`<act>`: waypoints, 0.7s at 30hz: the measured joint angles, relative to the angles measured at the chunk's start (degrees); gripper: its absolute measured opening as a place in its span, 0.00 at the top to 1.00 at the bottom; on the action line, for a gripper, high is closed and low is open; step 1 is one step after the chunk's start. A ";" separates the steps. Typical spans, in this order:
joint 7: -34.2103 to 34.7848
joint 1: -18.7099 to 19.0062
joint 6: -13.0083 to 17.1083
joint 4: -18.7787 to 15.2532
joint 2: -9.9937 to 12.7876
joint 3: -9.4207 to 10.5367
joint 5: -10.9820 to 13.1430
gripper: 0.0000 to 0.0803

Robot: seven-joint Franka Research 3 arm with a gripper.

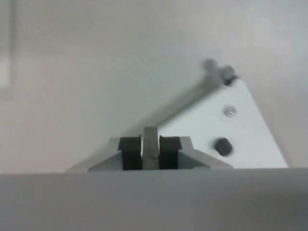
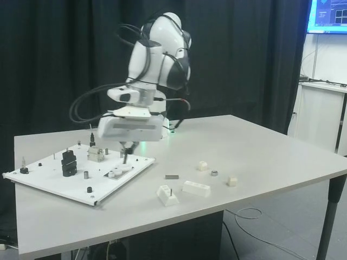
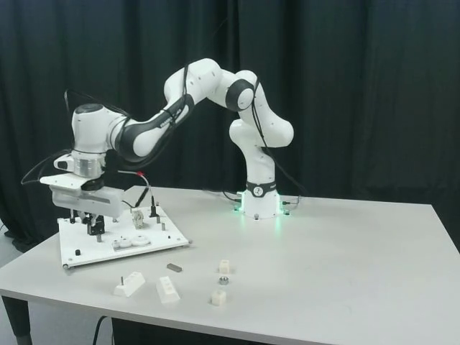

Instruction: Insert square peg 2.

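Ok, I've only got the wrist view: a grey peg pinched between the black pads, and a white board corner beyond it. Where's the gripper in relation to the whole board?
Observer: The gripper hangs low over the white board. I cannot tell whether the square peg touches it.
Operator: Anything else standing on that board?
Observer: Yes, a black fixture stands on it, apart from the gripper.
Operator: And off the board?
Observer: A long white block lies loose on the grey table, among other small parts.
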 joint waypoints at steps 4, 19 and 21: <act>-3.07 -1.51 0.00 -0.75 -0.76 -0.56 -0.01 0.91; -14.71 -5.07 -0.15 -5.58 -3.96 -4.28 0.03 0.91; -16.45 -5.40 -0.15 -6.48 -4.52 -4.86 0.06 0.91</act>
